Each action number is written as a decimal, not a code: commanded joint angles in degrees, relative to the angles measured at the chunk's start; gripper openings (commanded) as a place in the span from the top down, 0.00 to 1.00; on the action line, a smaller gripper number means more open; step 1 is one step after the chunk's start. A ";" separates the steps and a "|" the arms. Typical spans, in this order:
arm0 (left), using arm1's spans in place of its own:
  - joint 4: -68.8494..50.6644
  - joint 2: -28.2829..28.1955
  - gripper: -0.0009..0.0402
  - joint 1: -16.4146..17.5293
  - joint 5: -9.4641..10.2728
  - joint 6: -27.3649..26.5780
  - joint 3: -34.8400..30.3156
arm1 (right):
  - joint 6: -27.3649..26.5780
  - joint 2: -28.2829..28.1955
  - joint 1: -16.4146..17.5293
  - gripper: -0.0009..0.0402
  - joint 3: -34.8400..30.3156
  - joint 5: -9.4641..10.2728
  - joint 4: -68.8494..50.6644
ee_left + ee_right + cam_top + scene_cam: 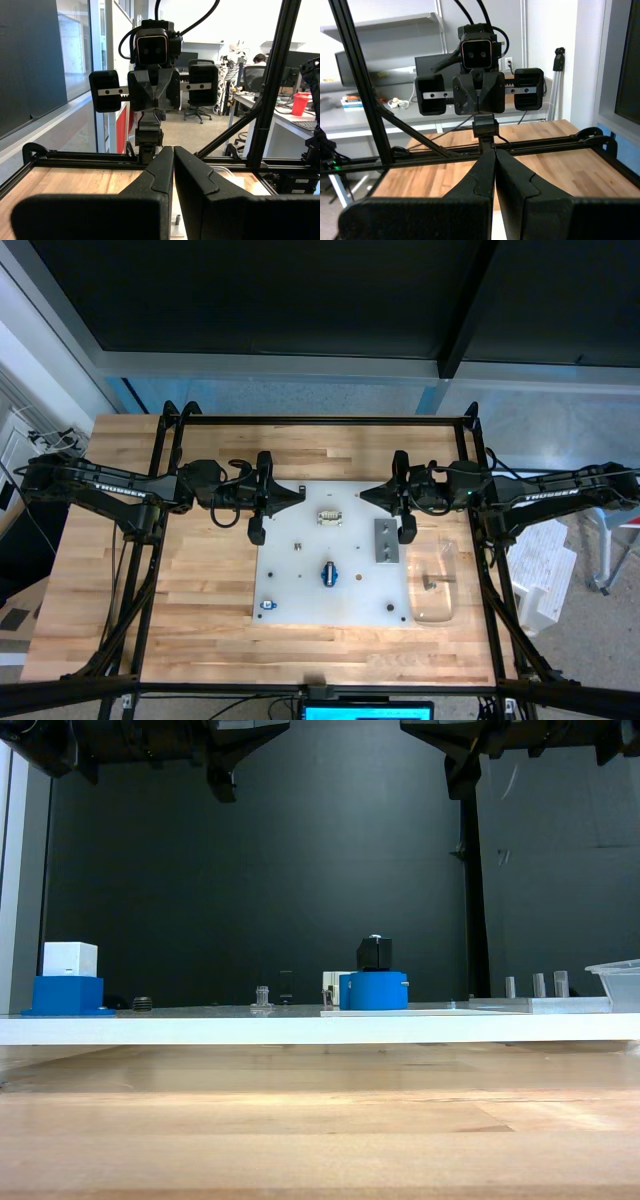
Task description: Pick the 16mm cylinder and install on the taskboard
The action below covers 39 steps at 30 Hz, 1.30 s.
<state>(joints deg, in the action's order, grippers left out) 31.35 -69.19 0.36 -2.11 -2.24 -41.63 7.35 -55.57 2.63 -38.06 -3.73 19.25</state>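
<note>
Two grippers are in view, both raised above the desk (200, 580) and holding nothing. The left gripper (298, 491) hangs over the far left edge of the taskboard (300, 580), pointing inward. Its fingers (155, 175) are pressed together with no gap between them. The right gripper (364, 495) hangs over the far part of the taskboard, just beyond the grey metal block (386, 540), and points towards the left gripper. Its fingers (482, 175) are likewise closed against each other. The two grippers face each other tip to tip and stand apart. In the low view both sit well above the board surface, the left gripper (225, 775) and the right gripper (462, 775) each showing as a dark shape.

The taskboard lies flat at mid-desk. It carries the grey metal block on its right side, a blue connector (329, 573) near its centre, a white fitting (328, 517) towards the far edge and a small blue-and-white fitting (266, 606) at the near left corner.

A clear tray (440, 612) rests on the desk just beside the taskboard's right edge. A small silver-grey piece, apparently the 16mm cylinder (428, 582), lies inside the tray, well apart from both grippers.
</note>
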 commanded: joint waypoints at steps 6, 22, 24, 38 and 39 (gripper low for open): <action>0.02 -0.02 0.98 0.02 -0.02 0.04 0.00 | -0.22 0.76 0.31 0.98 -8.15 0.90 -24.96; 0.02 -0.02 0.98 0.02 -0.02 0.02 0.00 | 0.11 0.15 1.03 0.98 -22.25 1.81 -74.53; 0.02 -0.02 0.98 0.00 -0.02 0.02 0.00 | 0.13 0.15 1.11 0.98 -22.51 1.79 -77.18; 0.00 -0.02 0.98 0.00 -0.02 0.02 0.00 | 1.36 -0.09 1.38 0.75 -22.51 1.79 -88.46; 0.02 -0.02 0.98 0.02 -0.02 0.02 0.00 | 1.16 -0.09 1.40 0.73 -22.51 1.79 -89.15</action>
<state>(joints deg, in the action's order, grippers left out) 31.35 -69.21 0.36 -2.11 -2.24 -41.63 8.71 -55.66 4.01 -60.60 -1.91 -69.06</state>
